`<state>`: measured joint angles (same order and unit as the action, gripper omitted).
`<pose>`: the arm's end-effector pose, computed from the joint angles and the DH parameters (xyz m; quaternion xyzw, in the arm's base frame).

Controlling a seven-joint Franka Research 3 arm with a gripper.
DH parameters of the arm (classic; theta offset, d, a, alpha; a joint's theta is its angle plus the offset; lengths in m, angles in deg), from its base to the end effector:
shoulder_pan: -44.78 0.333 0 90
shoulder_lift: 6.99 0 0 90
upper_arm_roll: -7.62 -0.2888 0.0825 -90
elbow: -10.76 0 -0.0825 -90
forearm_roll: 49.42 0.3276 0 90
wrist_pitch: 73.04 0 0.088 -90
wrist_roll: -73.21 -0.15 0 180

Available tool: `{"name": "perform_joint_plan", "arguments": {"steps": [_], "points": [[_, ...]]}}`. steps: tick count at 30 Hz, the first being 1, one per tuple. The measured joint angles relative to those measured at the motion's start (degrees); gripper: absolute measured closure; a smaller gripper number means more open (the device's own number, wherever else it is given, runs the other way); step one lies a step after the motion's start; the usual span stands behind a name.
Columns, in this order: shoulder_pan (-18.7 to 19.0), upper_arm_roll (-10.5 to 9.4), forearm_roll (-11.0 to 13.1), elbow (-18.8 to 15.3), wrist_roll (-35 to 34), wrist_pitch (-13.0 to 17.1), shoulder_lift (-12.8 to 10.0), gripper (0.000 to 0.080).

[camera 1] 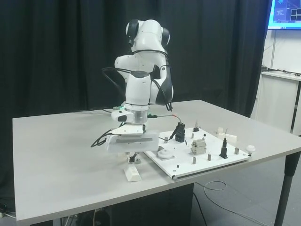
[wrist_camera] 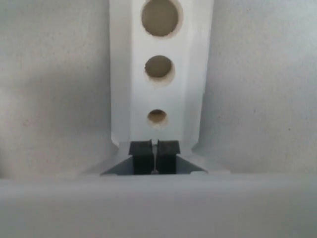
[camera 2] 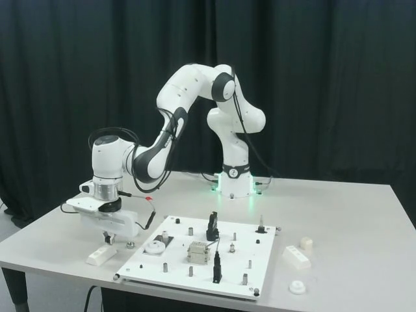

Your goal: Pick round peg 1.

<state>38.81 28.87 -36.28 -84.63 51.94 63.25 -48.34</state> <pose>0.5734 -0.2632 0.1872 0.8954 -0.4429 0.0228 0.0404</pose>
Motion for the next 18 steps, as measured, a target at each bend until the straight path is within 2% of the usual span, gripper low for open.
{"name": "perform_joint_plan", "arguments": {"steps": [18], "points": [[0.11, 0.95, 0.00, 2.11, -1.49, -7.45, 2.68, 0.0785]]}}
